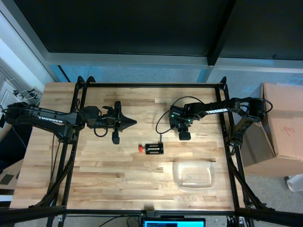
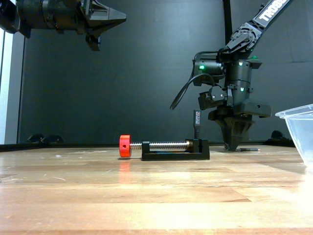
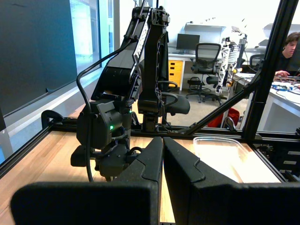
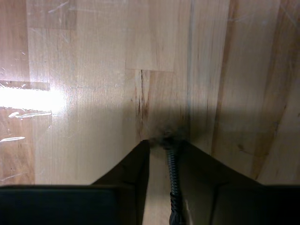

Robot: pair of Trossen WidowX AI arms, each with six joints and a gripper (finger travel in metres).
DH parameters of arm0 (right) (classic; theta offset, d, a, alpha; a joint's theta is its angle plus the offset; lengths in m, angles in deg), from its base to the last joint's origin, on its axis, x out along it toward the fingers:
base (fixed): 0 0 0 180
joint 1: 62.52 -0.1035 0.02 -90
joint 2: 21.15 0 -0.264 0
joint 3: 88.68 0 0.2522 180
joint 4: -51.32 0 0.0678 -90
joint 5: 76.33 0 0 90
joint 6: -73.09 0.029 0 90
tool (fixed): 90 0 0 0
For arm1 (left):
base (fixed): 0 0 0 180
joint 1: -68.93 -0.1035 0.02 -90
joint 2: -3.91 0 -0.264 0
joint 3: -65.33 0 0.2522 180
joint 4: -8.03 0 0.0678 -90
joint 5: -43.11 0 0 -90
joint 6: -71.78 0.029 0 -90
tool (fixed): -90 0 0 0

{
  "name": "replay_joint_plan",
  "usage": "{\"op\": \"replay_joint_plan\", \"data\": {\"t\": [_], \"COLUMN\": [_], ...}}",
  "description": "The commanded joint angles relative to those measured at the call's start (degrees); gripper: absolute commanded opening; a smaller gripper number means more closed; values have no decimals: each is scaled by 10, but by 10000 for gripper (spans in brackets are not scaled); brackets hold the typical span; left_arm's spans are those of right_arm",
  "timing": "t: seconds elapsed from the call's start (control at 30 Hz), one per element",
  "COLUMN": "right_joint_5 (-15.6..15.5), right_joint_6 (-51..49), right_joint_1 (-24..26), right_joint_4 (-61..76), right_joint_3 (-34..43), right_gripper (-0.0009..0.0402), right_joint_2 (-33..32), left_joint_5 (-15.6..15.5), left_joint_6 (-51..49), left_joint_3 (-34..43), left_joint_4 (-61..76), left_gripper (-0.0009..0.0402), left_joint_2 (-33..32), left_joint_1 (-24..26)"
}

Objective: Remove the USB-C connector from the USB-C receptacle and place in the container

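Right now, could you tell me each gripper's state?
Left gripper: shut, empty, raised over the table.
Right gripper: slightly open, pointing down at the table beyond the clamp.

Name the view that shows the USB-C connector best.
Low view: the USB-C connector stands upright on the clamp, seen side-on. The high view gives only a dark speck; the wrist views miss it. The left end effector hovers high, shut; the right end effector, open, points down at the table beyond the clamp.
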Motion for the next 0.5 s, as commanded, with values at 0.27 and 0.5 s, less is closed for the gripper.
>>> {"op": "replay_joint_plan", "data": {"t": [0.27,0.5], "right_joint_5": [15,16], "right_joint_6": [2,4], "right_joint_1": [5,6], "right_joint_4": [0,7], "right_joint_3": [0,0], "right_gripper": [3,0], "right_joint_2": [0,4], "left_joint_5": [0,0], "left_joint_6": [0,0], "left_joint_3": [0,0], "left_joint_4": [0,0], "left_gripper": [0,0], "left_joint_2": [0,0], "left_joint_1": [0,0]}}
